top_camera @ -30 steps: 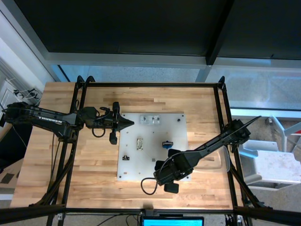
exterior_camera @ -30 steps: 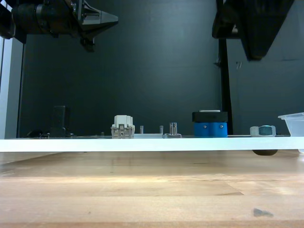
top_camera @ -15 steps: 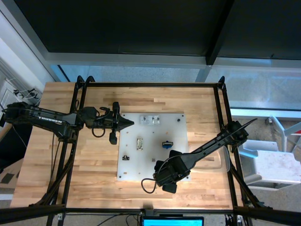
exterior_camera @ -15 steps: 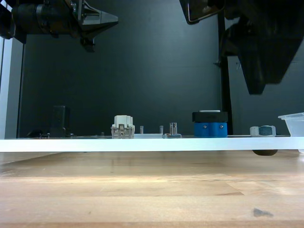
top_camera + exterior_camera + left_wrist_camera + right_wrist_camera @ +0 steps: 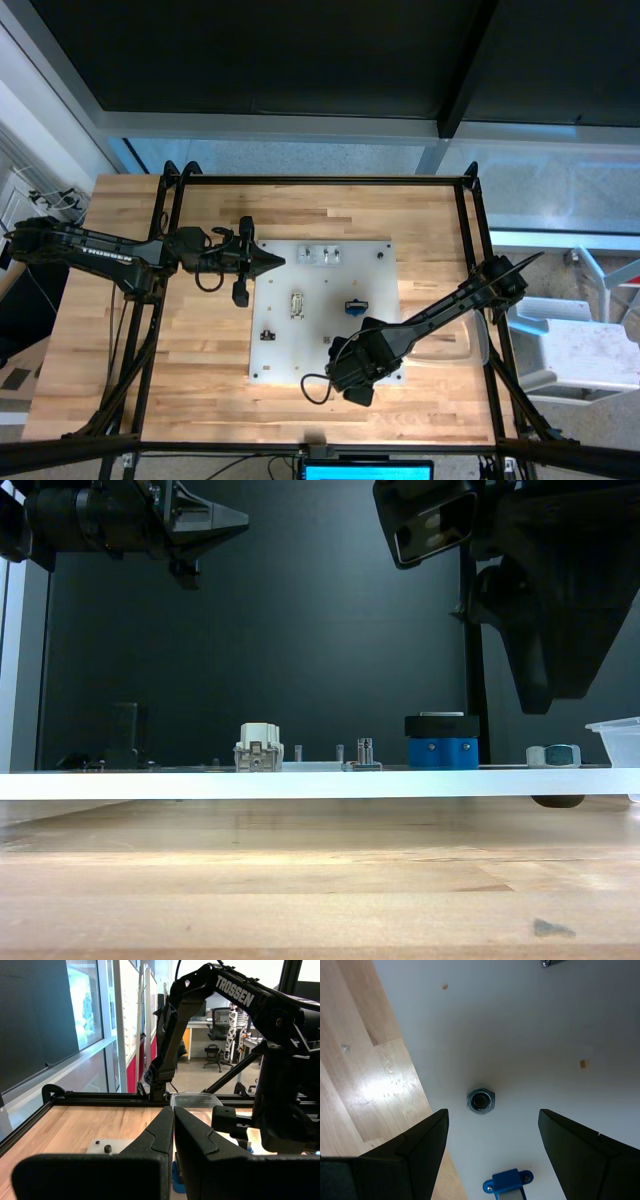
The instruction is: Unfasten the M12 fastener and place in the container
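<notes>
Right gripper (image 5: 492, 1111) hangs above the near right part of the white board (image 5: 530, 1030), pointing down at it. Its fingers (image 5: 420, 1145) are spread wide and hold nothing. The M12 fastener (image 5: 480, 1101), a small silver hex nut, lies directly below the gap between those fingers, a little nearer one finger than the other, and neither touches it. The low view shows clear air between the fingertips and the nut. The nut sits on its stud, whose dark end shows in the bore, so it is on the board and not in the container (image 5: 484, 346). That clear tub rests on the table just beside the board, on the arm-base side of the right gripper and partly under its forearm. A blue part (image 5: 507, 1180) stands on the board near the nut, outside the span of the fingers. Left gripper (image 5: 173, 1119) is held high over the board's far left edge, well apart from the nut, with its fingers closed together on nothing.
</notes>
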Controlling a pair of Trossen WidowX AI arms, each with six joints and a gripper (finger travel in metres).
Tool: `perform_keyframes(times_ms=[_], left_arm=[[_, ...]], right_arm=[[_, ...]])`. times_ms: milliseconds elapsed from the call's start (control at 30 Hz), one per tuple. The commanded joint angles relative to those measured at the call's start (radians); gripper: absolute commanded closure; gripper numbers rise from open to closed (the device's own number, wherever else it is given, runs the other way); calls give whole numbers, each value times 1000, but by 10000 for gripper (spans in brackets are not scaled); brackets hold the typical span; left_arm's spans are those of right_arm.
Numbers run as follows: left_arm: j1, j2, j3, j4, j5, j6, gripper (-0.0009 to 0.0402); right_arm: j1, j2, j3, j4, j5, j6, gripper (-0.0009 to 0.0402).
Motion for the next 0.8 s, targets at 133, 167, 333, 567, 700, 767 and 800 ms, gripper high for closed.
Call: perform_keyframes(times_ms=[133, 167, 333, 567, 700, 767, 800], left_arm=[[0, 0, 0, 0, 0, 0, 393], [0, 0, 0, 0, 0, 0, 393], [0, 0, 0, 0, 0, 0, 393], [0, 0, 0, 0, 0, 0, 393], [0, 0, 0, 1, 0, 0, 393], [0, 0, 0, -1, 0, 0, 393], [0, 0, 0, 0, 0, 0, 393]], right_arm=[[0, -1, -44, 65, 0, 4, 141], [0, -1, -47, 66, 1, 4, 141], [0, -1, -57, 77, 3, 3, 141], [0, 24, -60, 89, 11, 1, 141], [0, 33, -59, 96, 8, 4, 142], [0, 33, -59, 97, 11, 5, 142], [0, 33, -59, 97, 11, 4, 142]])
